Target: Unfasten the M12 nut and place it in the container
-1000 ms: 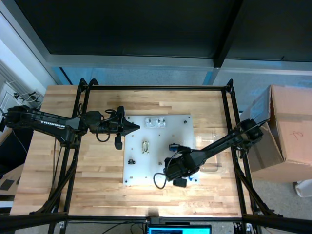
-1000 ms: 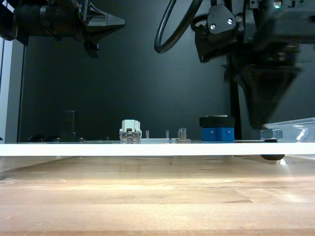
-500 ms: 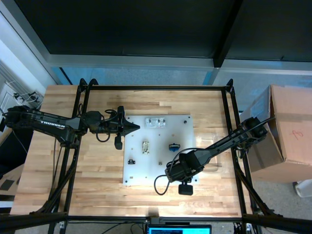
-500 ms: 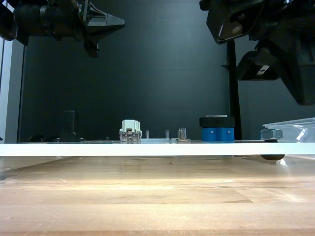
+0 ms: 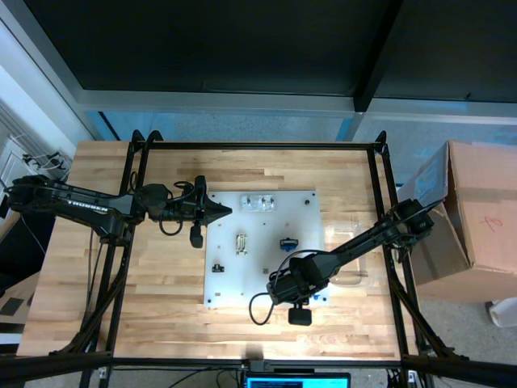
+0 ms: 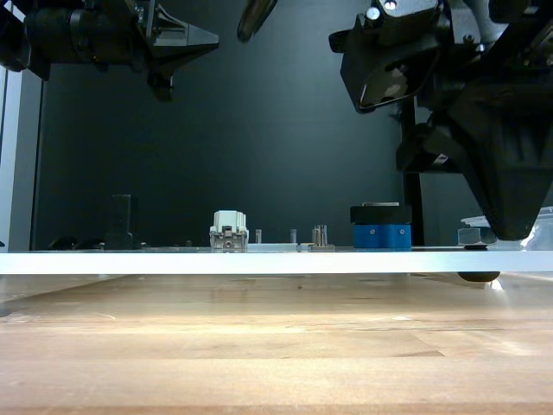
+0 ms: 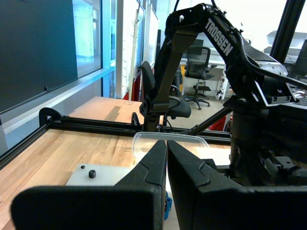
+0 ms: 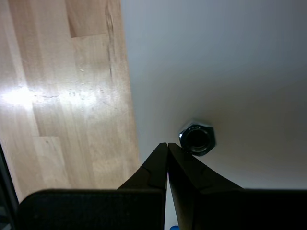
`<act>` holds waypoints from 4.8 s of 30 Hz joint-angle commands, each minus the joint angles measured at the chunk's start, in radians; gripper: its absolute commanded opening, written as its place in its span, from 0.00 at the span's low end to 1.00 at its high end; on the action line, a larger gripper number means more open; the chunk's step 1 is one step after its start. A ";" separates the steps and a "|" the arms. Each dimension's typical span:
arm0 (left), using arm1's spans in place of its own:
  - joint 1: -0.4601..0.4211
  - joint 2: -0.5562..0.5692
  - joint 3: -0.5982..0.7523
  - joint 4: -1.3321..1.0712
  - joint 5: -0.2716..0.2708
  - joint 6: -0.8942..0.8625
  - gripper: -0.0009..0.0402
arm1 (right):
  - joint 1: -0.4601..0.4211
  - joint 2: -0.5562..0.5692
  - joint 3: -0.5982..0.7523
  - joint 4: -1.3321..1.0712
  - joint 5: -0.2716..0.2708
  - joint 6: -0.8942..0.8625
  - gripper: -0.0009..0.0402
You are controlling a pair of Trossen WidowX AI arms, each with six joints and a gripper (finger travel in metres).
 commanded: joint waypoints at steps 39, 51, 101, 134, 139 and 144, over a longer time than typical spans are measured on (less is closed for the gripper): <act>0.000 0.000 0.000 0.000 0.000 0.000 0.02 | -0.002 0.006 0.016 -0.037 0.004 -0.023 0.02; 0.000 0.000 0.000 0.000 0.000 0.000 0.02 | -0.002 -0.016 0.040 -0.144 0.280 0.039 0.02; 0.001 -0.001 0.000 -0.018 -0.003 0.000 0.02 | 0.003 -0.029 0.087 -0.255 0.317 0.167 0.02; 0.000 0.000 0.000 -0.048 -0.004 0.000 0.02 | 0.002 0.035 0.072 -0.103 0.055 0.001 0.02; 0.000 0.000 0.000 -0.048 -0.004 0.000 0.02 | 0.002 0.018 0.093 -0.232 0.335 0.106 0.02; 0.000 0.000 0.000 -0.048 -0.004 0.000 0.02 | 0.003 0.008 0.098 -0.239 0.330 0.114 0.02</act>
